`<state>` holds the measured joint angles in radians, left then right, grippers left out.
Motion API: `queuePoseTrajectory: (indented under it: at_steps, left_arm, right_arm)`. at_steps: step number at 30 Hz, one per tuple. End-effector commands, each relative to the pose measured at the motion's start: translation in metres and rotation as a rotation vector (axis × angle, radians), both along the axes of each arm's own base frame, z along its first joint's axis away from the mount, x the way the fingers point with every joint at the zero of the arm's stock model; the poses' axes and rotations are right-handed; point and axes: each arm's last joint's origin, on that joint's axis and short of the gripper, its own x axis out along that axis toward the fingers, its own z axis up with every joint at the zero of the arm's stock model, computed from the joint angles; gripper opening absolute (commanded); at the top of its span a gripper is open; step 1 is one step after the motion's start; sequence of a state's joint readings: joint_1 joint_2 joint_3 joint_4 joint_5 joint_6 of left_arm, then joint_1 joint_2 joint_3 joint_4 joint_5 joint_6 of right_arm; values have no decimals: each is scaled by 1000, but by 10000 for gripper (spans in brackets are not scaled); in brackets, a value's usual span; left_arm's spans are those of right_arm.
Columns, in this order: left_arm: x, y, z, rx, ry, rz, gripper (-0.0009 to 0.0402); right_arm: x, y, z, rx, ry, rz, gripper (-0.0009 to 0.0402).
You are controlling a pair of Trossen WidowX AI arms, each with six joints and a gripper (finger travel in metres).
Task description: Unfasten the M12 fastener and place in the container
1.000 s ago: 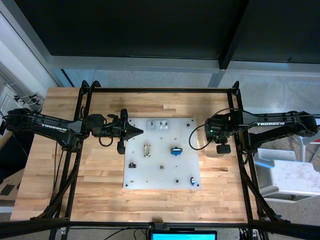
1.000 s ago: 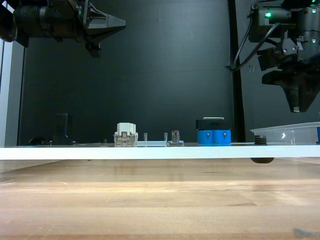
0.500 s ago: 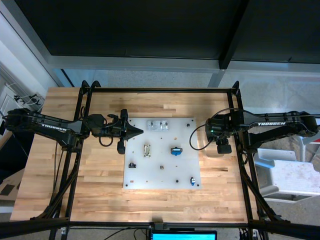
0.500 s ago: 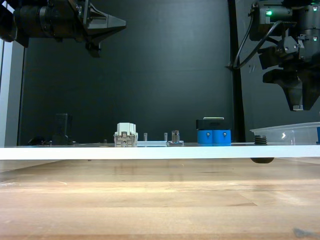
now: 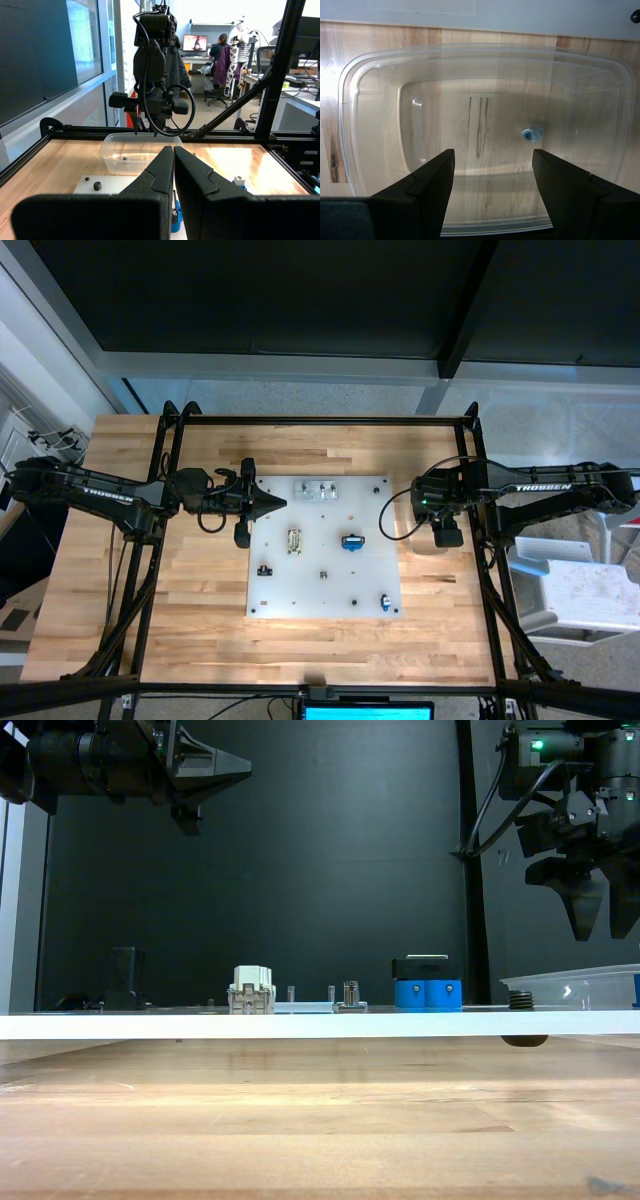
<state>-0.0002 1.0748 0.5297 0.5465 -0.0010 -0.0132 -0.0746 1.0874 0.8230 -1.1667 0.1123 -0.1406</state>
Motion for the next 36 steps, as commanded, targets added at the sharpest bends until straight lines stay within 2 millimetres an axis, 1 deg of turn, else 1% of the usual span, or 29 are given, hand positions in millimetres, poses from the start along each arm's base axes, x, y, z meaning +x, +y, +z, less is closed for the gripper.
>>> queuePoseTrajectory:
  at_steps: [1,17,36]
  left_arm:
    - [0,0,0,0,0,0,0]
    - [0,0,0,0,0,0,0]
    - [0,0,0,0,0,0,0]
  right_arm:
    - [0,0,0,0,0,2,214]
    - [0,0,0,0,0,1,196]
    - [0,0,0,0,-1,2,194]
